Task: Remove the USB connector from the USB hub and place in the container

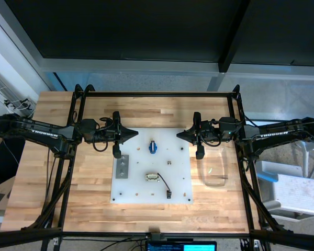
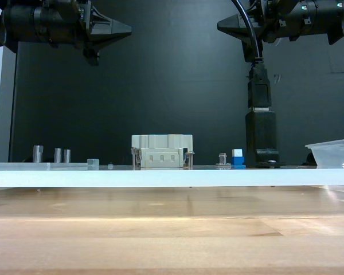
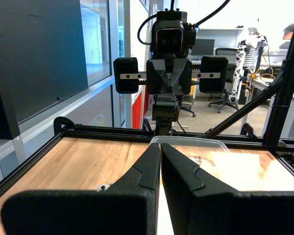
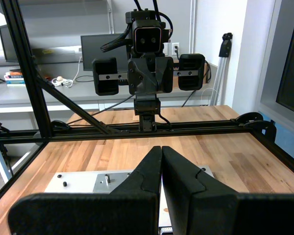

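Observation:
The USB connector [image 1: 165, 184] is a thin black cable on the near part of the white board [image 1: 178, 157]. Its plug [image 2: 259, 91] stands upright in the small black USB hub [image 2: 260, 134], and the cable arcs upward from it. The container [image 1: 213, 185], a clear tray, rests on the wood just right of the board, seen also at table height [image 2: 332, 150] and as container [image 3: 186, 142]. My left gripper [image 1: 135, 135] hovers shut over the board's far left edge [image 2: 126, 27] [image 3: 160, 149]. My right gripper [image 1: 179, 135] hovers shut opposite it, high above the board [image 2: 221, 24] [image 4: 161, 152]. Neither holds anything.
On the board stand a blue clip [image 1: 153, 146], a beige connector housing [image 1: 152, 178] and a grey plate with metal pegs [image 1: 122, 167]. A black frame [image 1: 157, 94] runs around the wooden table, with both arms reaching in through its sides.

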Available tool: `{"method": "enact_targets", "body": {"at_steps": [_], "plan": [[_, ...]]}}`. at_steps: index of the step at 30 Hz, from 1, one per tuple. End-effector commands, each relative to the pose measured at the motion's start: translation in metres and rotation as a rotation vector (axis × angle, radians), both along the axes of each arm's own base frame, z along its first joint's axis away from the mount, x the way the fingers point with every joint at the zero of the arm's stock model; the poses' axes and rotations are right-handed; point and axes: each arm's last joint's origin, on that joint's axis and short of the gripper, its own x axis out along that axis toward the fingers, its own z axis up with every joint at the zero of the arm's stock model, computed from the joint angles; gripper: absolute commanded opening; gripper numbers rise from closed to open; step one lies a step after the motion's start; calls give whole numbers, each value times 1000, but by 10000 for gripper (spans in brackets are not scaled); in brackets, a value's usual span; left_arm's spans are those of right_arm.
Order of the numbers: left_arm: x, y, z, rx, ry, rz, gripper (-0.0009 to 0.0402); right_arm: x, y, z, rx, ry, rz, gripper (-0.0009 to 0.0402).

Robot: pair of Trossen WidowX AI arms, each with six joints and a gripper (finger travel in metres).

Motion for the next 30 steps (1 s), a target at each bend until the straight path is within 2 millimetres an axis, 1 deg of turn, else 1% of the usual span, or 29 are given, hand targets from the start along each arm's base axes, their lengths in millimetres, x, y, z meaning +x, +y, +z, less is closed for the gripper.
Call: {"method": "enact_targets", "body": {"at_steps": [1,18,21,25,30], "plan": [[0,0,0,0,0,0,1,0,0,1,-9,-11,4,0],[0,0,0,0,0,0,1,0,1,0,-6,0,26,0],[0,0,0,0,0,0,1,0,1,-1,23,17,28,0],[0,0,0,0,0,-1,1,1,1,0,44,157,26,0],[0,0,0,0,0,0,1,-2,3,7,65,330,26,0]]}}
